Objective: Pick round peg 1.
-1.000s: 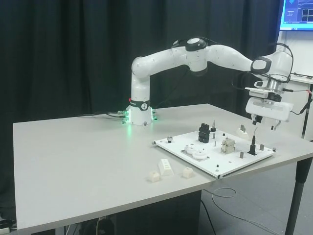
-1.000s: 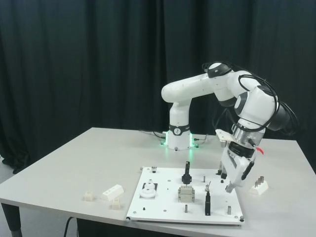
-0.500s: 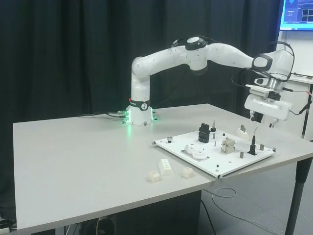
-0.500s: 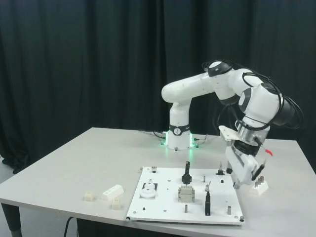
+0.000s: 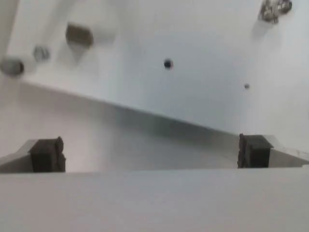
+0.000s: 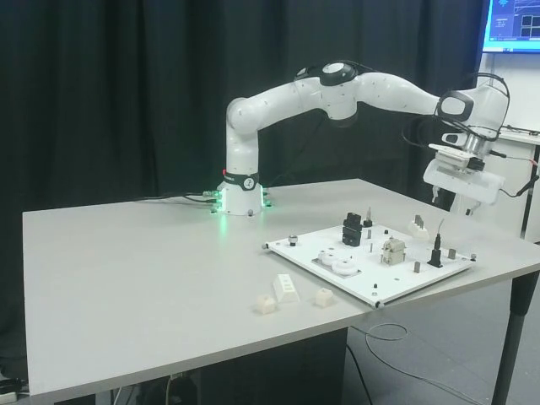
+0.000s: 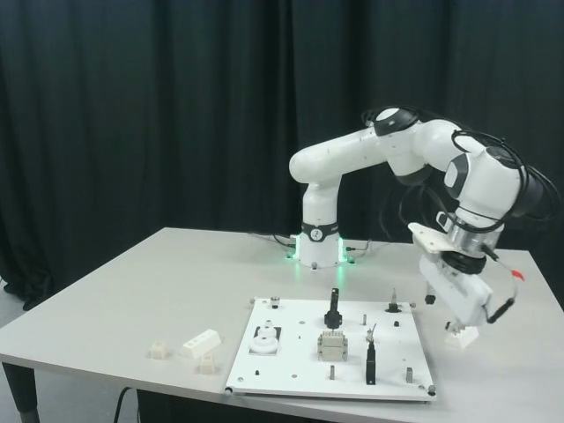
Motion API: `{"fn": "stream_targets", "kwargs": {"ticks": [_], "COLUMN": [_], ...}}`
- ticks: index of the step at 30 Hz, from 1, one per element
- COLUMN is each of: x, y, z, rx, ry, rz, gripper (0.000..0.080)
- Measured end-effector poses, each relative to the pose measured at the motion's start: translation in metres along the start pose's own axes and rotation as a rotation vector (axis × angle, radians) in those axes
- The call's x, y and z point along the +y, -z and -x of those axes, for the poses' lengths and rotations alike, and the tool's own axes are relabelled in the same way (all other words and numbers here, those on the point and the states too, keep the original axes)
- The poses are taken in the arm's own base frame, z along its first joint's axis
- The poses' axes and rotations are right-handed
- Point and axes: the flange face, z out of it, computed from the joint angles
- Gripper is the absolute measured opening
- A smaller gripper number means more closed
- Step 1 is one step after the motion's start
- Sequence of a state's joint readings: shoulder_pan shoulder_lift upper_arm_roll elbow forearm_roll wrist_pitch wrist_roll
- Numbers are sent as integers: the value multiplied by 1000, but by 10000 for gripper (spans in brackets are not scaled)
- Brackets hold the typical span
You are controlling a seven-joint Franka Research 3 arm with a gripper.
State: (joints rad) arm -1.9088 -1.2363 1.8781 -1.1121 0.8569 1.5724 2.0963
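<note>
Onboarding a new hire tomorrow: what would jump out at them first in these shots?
The white arm stretching from its green-lit base at the table's back edge out past the white assembly board. Its end effector hangs open and empty above the small white peg holder beside the board. Three small white blocks sit loose near the table's front edge.
</note>
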Motion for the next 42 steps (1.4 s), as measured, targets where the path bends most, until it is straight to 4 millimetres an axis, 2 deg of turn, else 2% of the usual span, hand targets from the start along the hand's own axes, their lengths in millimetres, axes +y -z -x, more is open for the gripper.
{"fn": "stream_targets", "kwargs": {"ticks": [12,20,25,30,42], "x": [35,50,57,61,68], "y": [1,-4,-10,-21,-42], "z": [18,22,24,22,2], "rx": [9,36,38,35,-17], "ry": [179,259,407,532,585], "rz": [60,58,39,17,-8], "gripper": [800,800,800,800,800]}}
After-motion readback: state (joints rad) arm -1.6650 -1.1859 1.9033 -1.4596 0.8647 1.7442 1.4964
